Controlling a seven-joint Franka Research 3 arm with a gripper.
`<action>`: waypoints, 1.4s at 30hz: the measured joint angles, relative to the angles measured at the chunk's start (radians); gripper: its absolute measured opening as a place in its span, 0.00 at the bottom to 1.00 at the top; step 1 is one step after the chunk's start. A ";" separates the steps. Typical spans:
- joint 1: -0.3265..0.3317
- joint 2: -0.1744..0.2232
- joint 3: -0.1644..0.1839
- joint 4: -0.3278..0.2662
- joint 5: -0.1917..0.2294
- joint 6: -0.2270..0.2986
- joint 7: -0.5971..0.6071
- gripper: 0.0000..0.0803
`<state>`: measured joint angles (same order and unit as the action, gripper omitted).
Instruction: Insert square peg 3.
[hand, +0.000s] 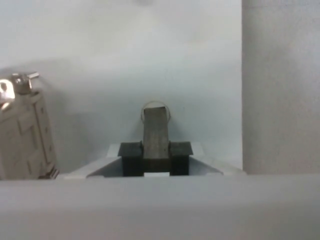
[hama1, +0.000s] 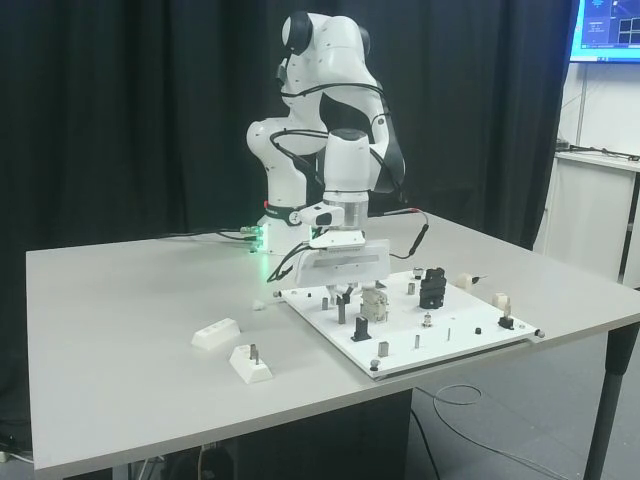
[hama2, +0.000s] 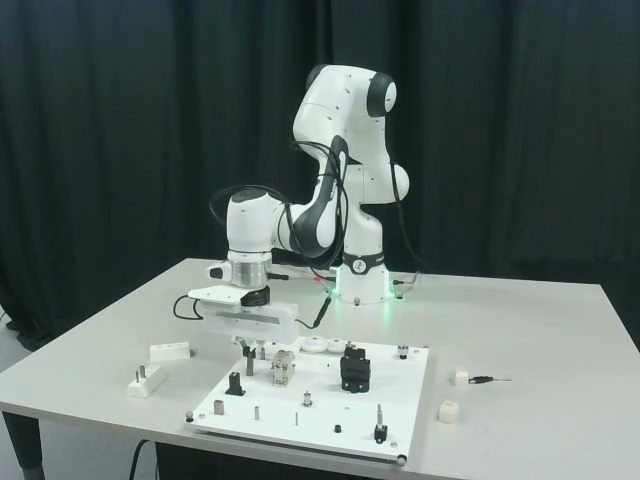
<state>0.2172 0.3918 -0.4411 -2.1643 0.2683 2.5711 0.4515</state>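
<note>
**One peg in the claw, hole still waiting**

Halfway-ish is my read. Starting closest to the wrist camera, the claw (hand: 156, 160) is closed on the square peg (hand: 156, 132), black fingers (hand: 131, 156) pinching it on both sides, with the peg sticking out past the tips toward the white board (hand: 100, 75). A faint round outline is showing right at the peg's far end, so it looks lined up over something, but I can't tell if the tip is touching the board or hanging just above.

Moving out to the room views, the claw (hama1: 345, 290) is sitting low over the near-left part of the board (hama2: 400, 440), just beside a small grey block (hama2: 282, 368). Further along the board a black fixture (hama2: 353, 372) is standing. Off the board, two white holders (hama1: 232, 345) are lying on the counter (hama1: 120, 330).

So pickup looks done; the actual push-in seems to be what's left.
</note>
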 joint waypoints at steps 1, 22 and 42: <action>0.000 0.000 0.000 0.000 0.000 0.000 0.000 0.13; 0.001 0.000 0.000 -0.001 0.000 0.006 0.000 0.13; 0.003 0.002 0.002 -0.002 0.000 0.022 0.000 0.13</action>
<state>0.2200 0.3934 -0.4388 -2.1658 0.2684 2.5936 0.4515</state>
